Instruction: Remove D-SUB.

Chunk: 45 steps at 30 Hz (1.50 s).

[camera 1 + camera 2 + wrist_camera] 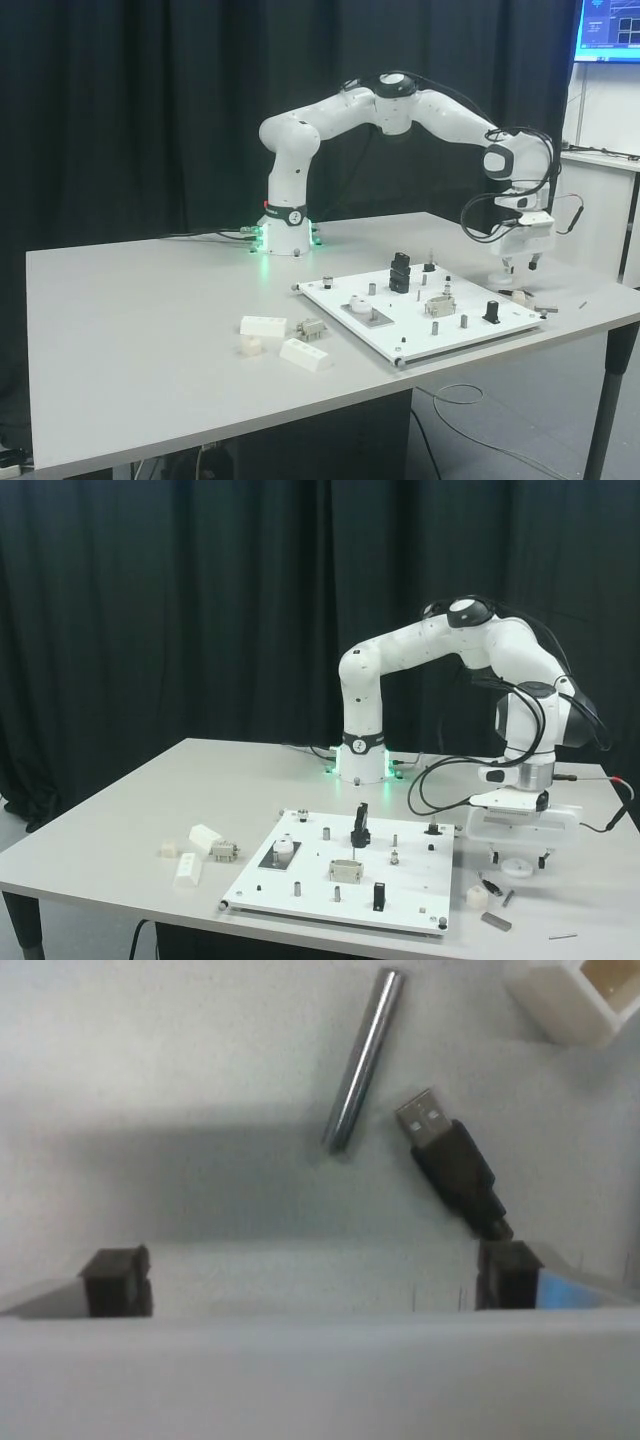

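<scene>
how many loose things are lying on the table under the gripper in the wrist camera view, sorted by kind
Metal rod: 1
USB plug: 1
White housing block, only partly in frame: 1
Total: 3 things loose on the grey table in the wrist view, with the gripper open above them.

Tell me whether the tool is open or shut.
Open. In the wrist view the tool's two black fingertips stand wide apart, nothing between them.
</scene>
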{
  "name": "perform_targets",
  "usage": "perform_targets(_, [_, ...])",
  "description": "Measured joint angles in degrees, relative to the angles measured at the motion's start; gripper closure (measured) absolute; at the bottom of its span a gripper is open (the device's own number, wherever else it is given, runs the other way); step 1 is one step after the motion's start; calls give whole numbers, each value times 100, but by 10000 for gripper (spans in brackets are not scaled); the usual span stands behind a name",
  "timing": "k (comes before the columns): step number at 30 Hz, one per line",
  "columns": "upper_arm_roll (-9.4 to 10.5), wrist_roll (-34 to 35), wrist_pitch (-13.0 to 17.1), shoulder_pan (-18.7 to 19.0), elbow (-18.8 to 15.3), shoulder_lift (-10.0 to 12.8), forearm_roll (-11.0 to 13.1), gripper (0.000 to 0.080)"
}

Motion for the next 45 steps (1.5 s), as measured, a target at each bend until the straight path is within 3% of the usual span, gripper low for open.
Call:
perform_targets(6, [-28,0,-1,18,1,-29,0,245])
perform_targets(7, [-37,0,-2,22,1,-30,0,15])
perform_targets(45, [-258,-260,-34,45,-96,-30,-45,3])
